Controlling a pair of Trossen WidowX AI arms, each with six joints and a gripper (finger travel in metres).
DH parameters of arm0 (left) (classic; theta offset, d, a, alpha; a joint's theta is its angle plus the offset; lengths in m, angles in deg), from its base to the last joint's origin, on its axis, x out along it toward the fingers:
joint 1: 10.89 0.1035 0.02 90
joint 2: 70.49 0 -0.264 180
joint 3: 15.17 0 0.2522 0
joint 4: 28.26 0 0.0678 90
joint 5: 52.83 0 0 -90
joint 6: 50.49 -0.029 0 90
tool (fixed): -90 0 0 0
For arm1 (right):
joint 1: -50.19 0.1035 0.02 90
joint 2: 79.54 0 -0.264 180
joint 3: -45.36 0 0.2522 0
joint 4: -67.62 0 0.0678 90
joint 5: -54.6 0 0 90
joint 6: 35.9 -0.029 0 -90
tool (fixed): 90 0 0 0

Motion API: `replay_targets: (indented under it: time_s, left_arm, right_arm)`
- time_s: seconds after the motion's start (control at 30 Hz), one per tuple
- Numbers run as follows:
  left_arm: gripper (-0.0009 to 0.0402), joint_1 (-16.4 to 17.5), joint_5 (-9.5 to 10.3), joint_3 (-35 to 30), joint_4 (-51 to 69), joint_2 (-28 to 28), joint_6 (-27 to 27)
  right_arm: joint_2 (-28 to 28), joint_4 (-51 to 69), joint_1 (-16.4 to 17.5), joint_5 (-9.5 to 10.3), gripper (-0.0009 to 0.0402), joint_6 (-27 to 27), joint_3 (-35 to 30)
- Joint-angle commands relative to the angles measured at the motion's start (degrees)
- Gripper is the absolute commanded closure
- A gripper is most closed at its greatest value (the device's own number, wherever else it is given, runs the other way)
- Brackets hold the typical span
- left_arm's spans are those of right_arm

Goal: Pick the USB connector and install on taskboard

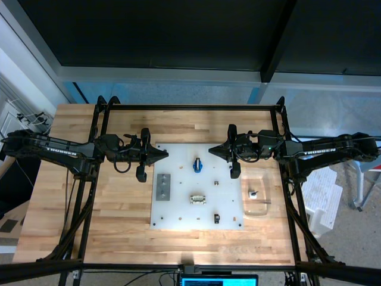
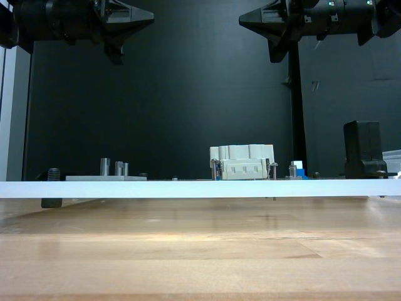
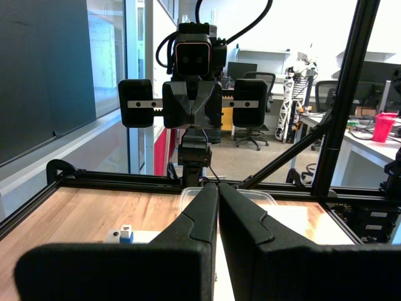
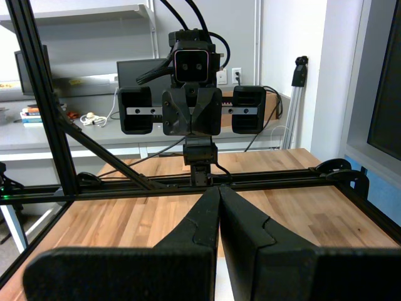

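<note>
pre-pick | left gripper [image 1: 166,154], right gripper [image 1: 211,149] closed, empty, above taskboard [image 1: 178,210] | USB connector [image 1: 217,218] at right gripper's 6 o'clock | next: open, descend

Taskboard [image 1: 178,208] white, dotted with small dark holes. On it: blue part [image 1: 198,164] at 12 o'clock, grey metal block [image 1: 162,186] at 9, beige socket [image 1: 198,199] centre, black block [image 1: 217,218] at 5. Left gripper [image 1: 166,154] black, over the board's 10 o'clock corner. Right gripper [image 1: 209,150] black, at 1 o'clock. Table [image 1: 89,226] light wood, plank-striped. Tray [image 1: 262,185] clear, 3 o'clock.
</note>
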Motion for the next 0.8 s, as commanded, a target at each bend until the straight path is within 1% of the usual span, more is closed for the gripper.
replay_targets:
  time_s: [0.03, 0.53, 0.57, 0.63, 0.67, 0.8]
  left_arm:
    - [0.0393, 0.02, 0.0, 0.02, -0.02, -0.02, -0.02]
    - [0.0393, 0.02, 0.0, 0.02, -0.02, 0.0, -0.02]
    - [0.0393, 0.02, 0.0, 0.02, -0.02, -0.02, -0.02]
    - [0.0393, 0.02, 0.0, 0.02, -0.02, -0.02, -0.02]
    - [0.0393, 0.02, 0.0, 0.02, -0.02, -0.02, -0.02]
    - [0.0393, 0.02, 0.0, 0.02, -0.02, -0.02, -0.02]
  right_arm:
    - [-0.02, 0.0, 0.02, -0.02, 0.0393, 0.0, 0.0]
    - [-0.02, -0.11, 0.02, -0.02, 0.0393, -0.04, -0.02]
    - [0.0, 0.17, 0.02, 0.48, 0.0393, -0.2, -0.02]
    - [0.42, 0.68, 0.02, 2.21, 0.0393, -0.07, -0.07]
    - [0.55, 1.7, 0.04, 2.12, 0.0393, -0.13, -0.31]
    - [2.93, 12.33, 0.07, 1.88, 0.0393, -0.04, -2.34]
